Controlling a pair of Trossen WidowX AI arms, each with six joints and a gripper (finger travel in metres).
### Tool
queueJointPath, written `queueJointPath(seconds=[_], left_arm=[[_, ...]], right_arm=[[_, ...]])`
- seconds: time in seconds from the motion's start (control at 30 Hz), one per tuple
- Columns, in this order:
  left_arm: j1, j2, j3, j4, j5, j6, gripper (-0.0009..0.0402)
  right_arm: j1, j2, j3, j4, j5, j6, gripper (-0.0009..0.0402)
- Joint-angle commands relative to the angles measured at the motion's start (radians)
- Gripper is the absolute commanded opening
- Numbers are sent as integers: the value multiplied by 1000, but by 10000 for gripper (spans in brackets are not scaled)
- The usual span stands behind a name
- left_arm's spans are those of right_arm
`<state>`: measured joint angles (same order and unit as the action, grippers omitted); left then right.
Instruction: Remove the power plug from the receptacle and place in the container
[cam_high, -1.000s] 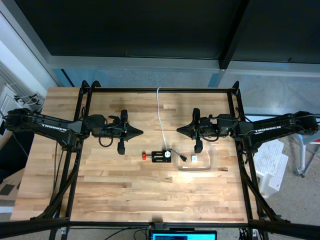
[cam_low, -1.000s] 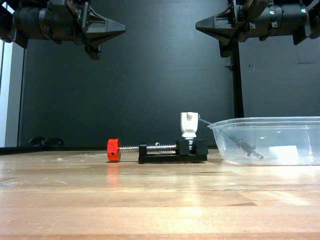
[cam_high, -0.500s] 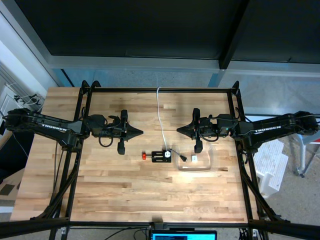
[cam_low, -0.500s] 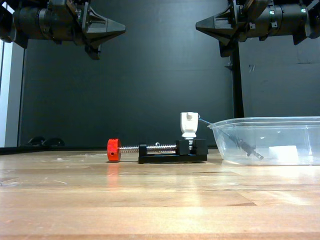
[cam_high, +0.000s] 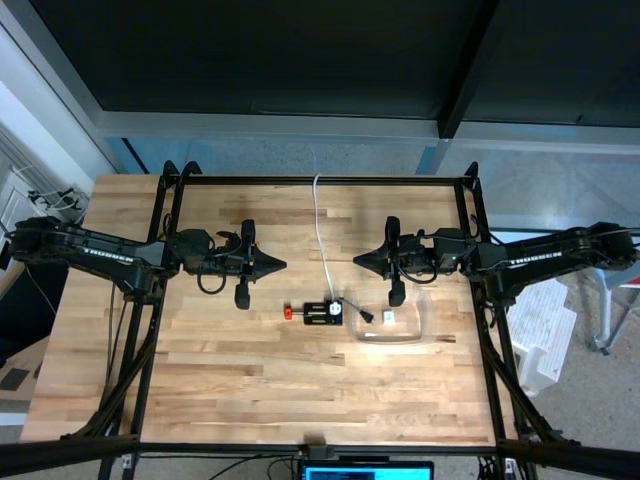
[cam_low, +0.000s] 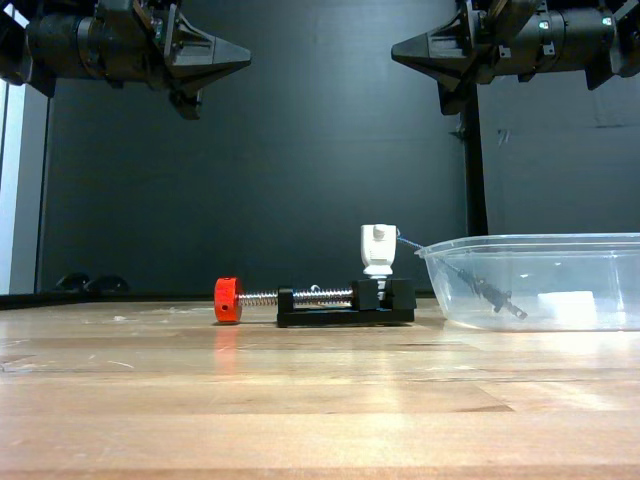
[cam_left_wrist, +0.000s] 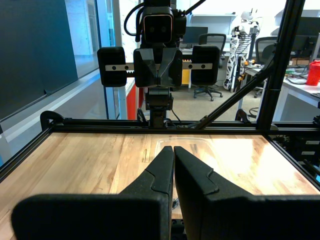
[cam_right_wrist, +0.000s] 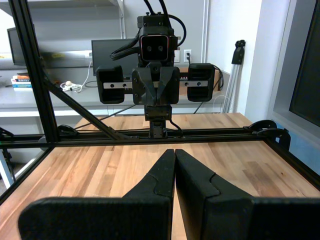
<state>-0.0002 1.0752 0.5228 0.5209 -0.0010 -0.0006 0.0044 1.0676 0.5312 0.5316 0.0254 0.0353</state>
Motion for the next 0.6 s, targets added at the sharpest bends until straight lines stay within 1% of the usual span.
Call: queueJointPath(seconds=[0.03,0.6], left_arm=[[0,0,0,0,0,1,0],[0,0,0,0,0,0,0]], right_arm=[[0,2,1,-6,0,1,0],[0,2,1,-13,0,1,0]])
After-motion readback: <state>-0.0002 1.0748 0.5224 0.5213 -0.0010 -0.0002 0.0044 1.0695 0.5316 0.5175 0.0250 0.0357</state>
